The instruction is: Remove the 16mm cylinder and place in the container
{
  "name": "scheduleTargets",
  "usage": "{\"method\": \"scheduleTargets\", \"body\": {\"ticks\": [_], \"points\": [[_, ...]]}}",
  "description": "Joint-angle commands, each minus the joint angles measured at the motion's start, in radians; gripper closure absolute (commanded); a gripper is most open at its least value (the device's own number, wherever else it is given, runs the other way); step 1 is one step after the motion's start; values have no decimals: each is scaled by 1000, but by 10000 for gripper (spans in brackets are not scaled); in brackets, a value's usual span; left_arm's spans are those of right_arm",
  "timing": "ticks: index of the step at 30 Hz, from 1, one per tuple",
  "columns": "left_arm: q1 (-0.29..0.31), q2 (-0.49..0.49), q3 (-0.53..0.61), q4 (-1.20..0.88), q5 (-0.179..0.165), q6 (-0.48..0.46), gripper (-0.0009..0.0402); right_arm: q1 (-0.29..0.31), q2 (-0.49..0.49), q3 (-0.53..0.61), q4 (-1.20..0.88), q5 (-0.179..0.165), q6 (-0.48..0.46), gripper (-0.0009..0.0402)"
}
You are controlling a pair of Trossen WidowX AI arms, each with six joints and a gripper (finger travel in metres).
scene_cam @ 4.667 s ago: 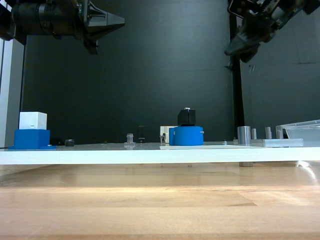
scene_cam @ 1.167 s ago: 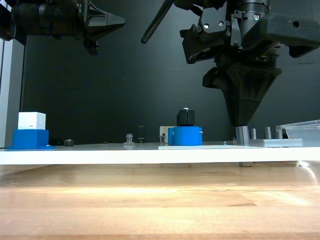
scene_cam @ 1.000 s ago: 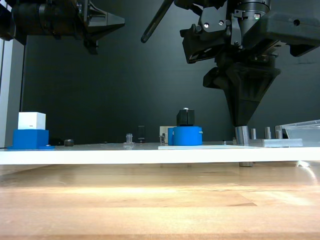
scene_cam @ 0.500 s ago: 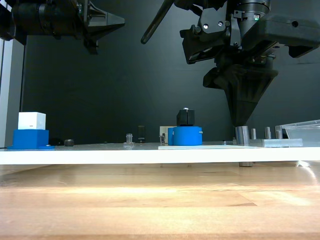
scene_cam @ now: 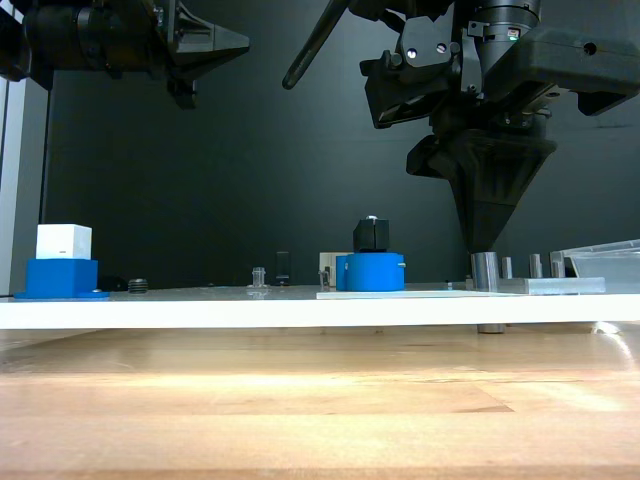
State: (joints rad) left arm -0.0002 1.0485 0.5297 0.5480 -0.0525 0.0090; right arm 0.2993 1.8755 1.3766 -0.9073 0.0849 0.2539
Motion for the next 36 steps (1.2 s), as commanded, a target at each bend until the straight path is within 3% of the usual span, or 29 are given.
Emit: {"method": "scheduleTargets", "body": {"ticks": [1,15,36], "points": [[0,0,0,0,0,0,393,0,-2,0,-3,1,0,393],[0,0,0,0,0,0,393,-20,-8,36,-53,1,0,393],[0,0,0,0,0,0,393,0,-27,36,-50,1,27,393]]}}
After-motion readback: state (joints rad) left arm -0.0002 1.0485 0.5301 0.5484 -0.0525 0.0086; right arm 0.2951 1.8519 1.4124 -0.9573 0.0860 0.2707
